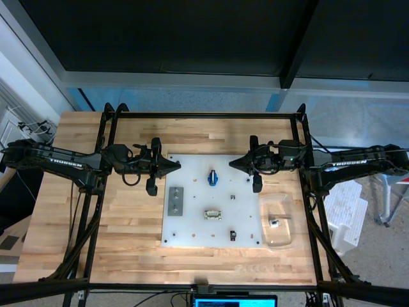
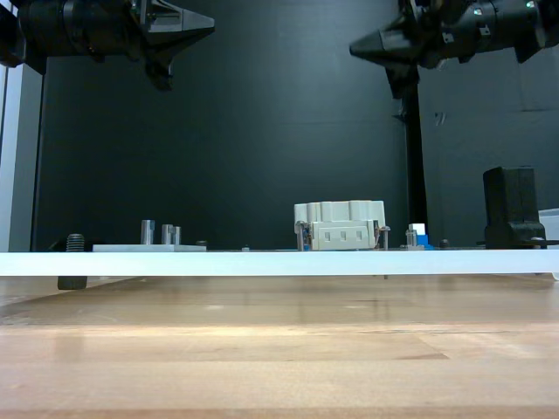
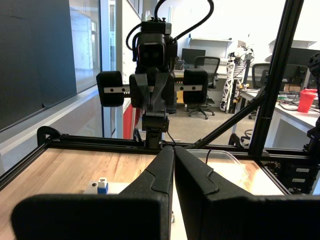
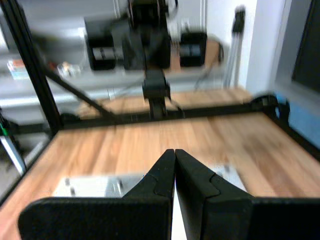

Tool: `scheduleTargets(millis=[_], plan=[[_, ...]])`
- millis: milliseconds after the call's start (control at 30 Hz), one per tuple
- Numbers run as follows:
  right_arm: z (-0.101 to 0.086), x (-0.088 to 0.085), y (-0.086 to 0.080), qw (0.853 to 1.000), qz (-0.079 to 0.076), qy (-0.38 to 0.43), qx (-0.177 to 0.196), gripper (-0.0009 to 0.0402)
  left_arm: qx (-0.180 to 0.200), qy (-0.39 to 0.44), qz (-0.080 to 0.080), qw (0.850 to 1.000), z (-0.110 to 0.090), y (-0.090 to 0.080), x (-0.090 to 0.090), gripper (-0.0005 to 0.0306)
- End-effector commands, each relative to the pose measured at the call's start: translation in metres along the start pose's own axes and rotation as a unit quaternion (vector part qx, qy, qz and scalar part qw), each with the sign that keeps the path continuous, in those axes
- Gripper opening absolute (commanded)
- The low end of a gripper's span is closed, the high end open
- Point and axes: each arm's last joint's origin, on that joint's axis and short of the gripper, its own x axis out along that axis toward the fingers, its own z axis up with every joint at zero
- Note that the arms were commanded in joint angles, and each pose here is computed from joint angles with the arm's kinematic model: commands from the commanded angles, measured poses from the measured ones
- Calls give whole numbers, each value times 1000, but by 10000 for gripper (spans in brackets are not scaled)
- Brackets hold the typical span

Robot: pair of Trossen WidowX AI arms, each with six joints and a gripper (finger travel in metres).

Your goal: Pick the USB connector and install on taskboard

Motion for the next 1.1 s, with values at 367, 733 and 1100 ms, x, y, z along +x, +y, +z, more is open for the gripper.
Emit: scheduleTargets(millis=[367, 733, 1100], plan=[[12, -30, 16, 983, 18, 182, -9, 0, 0, 0, 0, 1000, 0, 0, 0, 0], [24, -57, 35, 953, 40, 295, -48, 0, 0, 0, 0, 1000, 0, 0, 0, 0], [21, -86, 59, 916, 37, 390, -89, 0, 0, 0, 0, 1000, 0, 0, 0, 0]])
